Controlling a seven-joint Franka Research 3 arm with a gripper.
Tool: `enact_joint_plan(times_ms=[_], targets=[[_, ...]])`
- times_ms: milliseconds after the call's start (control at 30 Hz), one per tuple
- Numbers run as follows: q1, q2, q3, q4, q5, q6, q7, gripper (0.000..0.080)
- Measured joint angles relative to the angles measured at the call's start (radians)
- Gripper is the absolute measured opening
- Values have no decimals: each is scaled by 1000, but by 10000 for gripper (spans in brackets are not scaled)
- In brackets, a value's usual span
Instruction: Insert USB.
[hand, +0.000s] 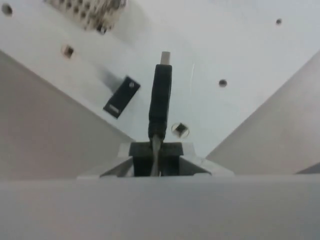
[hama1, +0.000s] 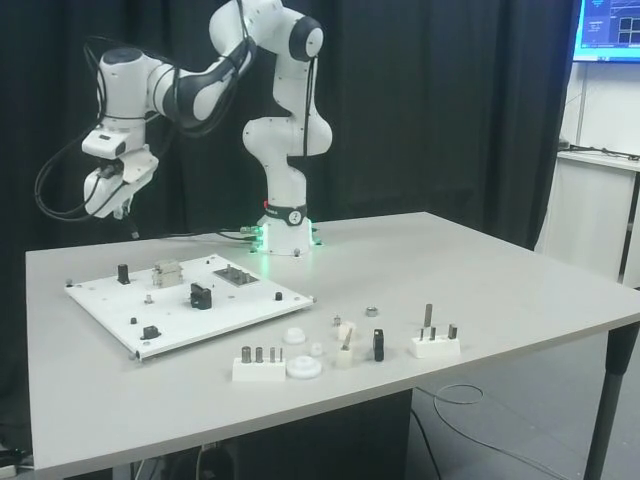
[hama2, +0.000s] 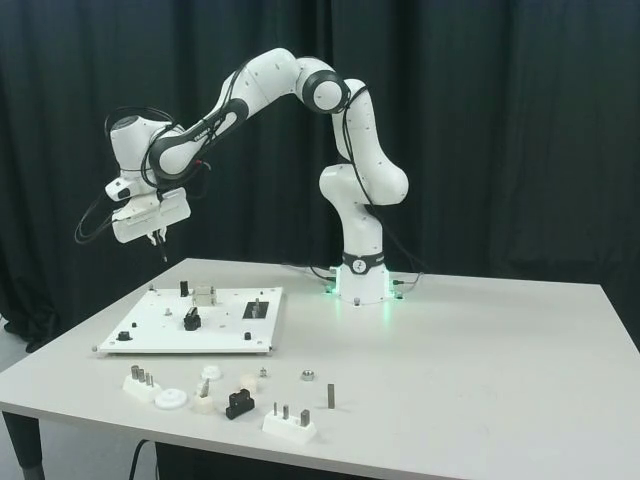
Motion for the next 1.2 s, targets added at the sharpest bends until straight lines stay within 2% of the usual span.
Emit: enact_joint_plan(times_ms=[233, 533, 900, 1200], targets=[[0, -45, -47, -75, 0, 101, -97, 27], [0, -80, -97, -170, -2, 251, -196, 27], [0, -121, -134, -273, -32, 403, -348, 27], [0, -189, -152, -372, -68, 538, -461, 27]])
